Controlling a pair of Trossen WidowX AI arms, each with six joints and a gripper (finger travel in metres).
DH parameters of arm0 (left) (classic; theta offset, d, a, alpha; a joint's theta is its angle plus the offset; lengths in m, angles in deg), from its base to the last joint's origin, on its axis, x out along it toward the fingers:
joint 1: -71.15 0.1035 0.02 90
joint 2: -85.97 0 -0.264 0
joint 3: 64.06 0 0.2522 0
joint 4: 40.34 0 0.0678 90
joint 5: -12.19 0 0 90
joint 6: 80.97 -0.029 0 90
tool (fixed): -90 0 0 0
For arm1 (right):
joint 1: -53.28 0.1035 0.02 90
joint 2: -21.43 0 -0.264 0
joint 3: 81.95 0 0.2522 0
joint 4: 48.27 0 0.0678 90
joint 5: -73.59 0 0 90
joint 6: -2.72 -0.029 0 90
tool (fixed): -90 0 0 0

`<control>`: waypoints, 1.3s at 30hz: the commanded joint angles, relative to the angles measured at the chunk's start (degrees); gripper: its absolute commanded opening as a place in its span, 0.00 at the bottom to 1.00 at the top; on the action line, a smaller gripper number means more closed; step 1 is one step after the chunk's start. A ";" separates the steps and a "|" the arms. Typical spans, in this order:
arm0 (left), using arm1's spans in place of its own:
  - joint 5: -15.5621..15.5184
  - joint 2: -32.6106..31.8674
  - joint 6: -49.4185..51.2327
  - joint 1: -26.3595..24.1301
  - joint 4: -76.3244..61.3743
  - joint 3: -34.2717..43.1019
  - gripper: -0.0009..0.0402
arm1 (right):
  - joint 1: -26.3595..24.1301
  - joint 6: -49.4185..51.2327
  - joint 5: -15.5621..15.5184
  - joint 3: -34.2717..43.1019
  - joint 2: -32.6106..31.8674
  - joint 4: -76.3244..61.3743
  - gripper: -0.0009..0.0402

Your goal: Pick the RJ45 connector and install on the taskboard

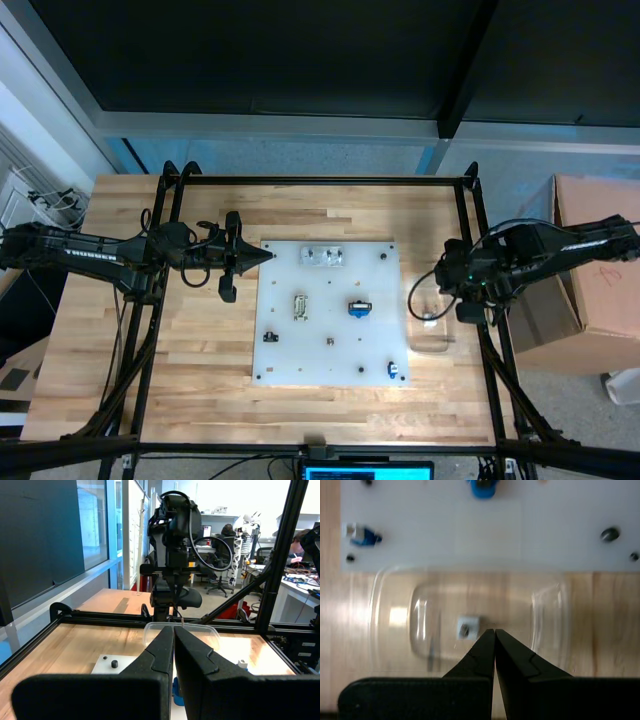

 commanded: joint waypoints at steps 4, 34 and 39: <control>0.02 0.00 -0.02 0.02 0.00 0.00 0.02 | 2.34 -4.07 -0.04 -0.20 -0.07 -2.95 0.02; 0.02 0.00 -0.02 0.02 0.00 0.00 0.02 | 5.25 -13.77 -1.16 -8.87 -5.09 3.34 0.41; 0.04 0.00 -0.02 0.00 0.02 0.00 0.02 | 5.79 -13.88 -0.52 -9.73 -8.26 6.38 0.41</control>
